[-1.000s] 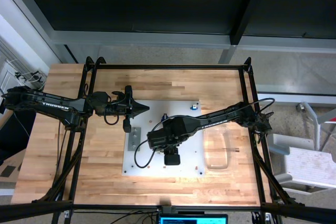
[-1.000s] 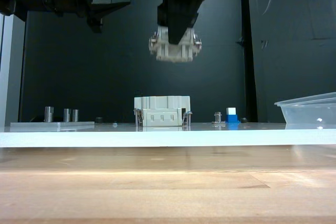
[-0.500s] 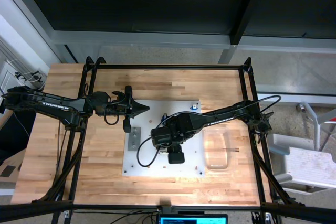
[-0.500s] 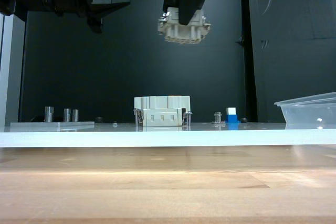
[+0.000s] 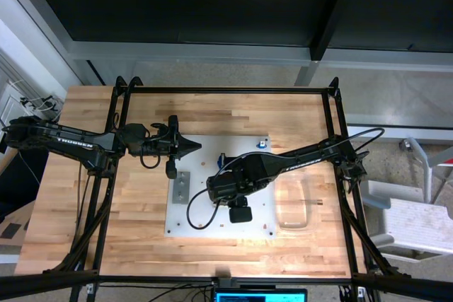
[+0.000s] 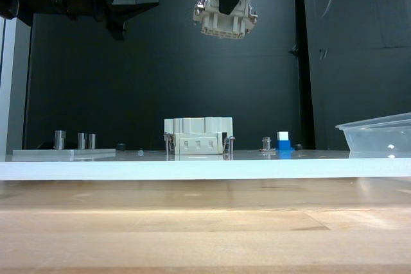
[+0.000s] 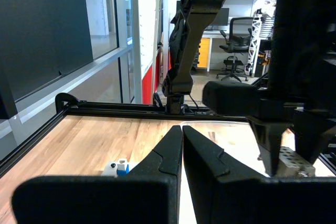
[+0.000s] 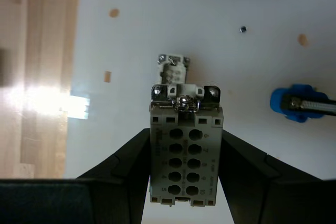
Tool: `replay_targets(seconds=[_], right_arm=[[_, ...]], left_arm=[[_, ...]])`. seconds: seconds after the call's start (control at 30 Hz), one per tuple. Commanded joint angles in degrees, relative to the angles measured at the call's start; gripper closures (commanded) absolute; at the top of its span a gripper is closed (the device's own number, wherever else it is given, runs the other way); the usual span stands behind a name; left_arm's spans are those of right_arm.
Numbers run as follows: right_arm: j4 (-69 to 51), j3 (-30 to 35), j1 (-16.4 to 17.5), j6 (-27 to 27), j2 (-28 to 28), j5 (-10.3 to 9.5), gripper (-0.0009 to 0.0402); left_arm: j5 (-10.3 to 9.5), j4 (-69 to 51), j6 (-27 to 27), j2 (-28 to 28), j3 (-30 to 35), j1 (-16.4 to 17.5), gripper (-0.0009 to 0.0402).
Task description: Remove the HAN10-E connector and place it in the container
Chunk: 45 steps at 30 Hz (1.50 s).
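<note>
The right gripper [image 5: 239, 211], clamped on the connector [image 6: 225, 24], has raised it higher above the board [image 5: 212, 225], free to go to the container [image 6: 379, 130], while the closed left gripper [image 5: 190, 146] hovers over its far-left corner.

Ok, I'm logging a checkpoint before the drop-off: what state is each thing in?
HAN10-E connector: unplugged, held in the air high over the board.
Right gripper: shut on the connector, over the board.
Left gripper: shut, empty, parked above the board's left part.
Container: right of the board, connector not in it.
Beige socket: on the board, unplugged.
</note>
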Motion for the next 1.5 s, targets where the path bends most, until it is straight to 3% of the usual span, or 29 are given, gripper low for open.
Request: replay_targets(seconds=[0.03, 0.47, 0.57, 0.9, 1.1, 1.5], right_arm=[[1.7, 0.0, 0.33, -0.5, -0.04, -0.02, 0.0381], [8.35, 0.0, 0.85, -0.9, 0.31, 0.17, 0.0381], [8.9, 0.0, 1.09, -0.85, 0.31, 1.46, 0.0381], [16.09, -0.15, 1.44, -1.81, 0.31, 1.6, 0.0381], [28.13, -11.78, 1.6, -1.66, -3.5, 0.76, 0.0381], [31.76, -29.49, 2.03, 3.93, -14.99, 0.96, 0.0381]], left_arm=[[0.02, 0.02, 0.0, 0.0, 0.02, 0.02, 0.0393], [0.0, 0.02, 0.0, 0.0, 0.02, 0.02, 0.0393], [0.0, 0.02, 0.0, 0.02, 0.02, 0.02, 0.0393], [0.0, 0.0, 0.0, 0.0, 0.02, 0.02, 0.0393], [0.0, 0.0, 0.0, 0.0, 0.02, 0.0, 0.0393], [0.0, 0.0, 0.0, 0.0, 0.02, 0.02, 0.0393]])
